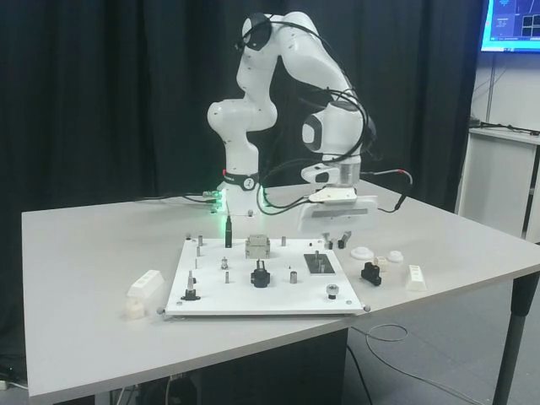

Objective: Place small gear.

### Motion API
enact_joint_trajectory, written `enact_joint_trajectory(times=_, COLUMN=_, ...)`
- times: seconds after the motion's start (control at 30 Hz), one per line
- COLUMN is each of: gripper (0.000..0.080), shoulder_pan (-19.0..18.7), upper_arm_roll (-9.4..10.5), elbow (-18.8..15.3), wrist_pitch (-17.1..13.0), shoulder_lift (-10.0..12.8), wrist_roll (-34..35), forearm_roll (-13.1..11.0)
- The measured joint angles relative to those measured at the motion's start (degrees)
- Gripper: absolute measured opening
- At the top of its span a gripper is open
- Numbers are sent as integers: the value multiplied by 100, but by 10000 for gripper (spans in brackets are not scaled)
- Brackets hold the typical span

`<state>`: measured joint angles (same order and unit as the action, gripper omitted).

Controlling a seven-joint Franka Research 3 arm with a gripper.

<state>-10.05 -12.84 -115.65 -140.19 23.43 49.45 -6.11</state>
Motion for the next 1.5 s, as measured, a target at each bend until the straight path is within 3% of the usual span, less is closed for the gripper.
enact_joint_trajectory(times=0.3, gripper=199, shoulder_pan=-231, upper_arm_roll=119, elbow=-188, wrist_pitch=-70, shoulder_lift=1, wrist_roll=178, forearm_roll=-23)
enact_joint_trajectory(times=0.7, gripper=199, shoulder_pan=-604, upper_arm_roll=131, elbow=-528, wrist_pitch=-638, shoulder_lift=54, wrist_roll=394, forearm_roll=-23)
enact_joint_trajectory(times=1.2, gripper=199, shoulder_pan=-755, upper_arm_roll=241, elbow=-719, wrist_pitch=-1345, shoulder_lift=321, wrist_roll=474, forearm_roll=-23)
enact_joint_trajectory(times=1.5, gripper=199, shoulder_pan=-757, upper_arm_roll=280, elbow=-736, wrist_pitch=-1462, shoulder_lift=380, wrist_roll=520, forearm_roll=-23)
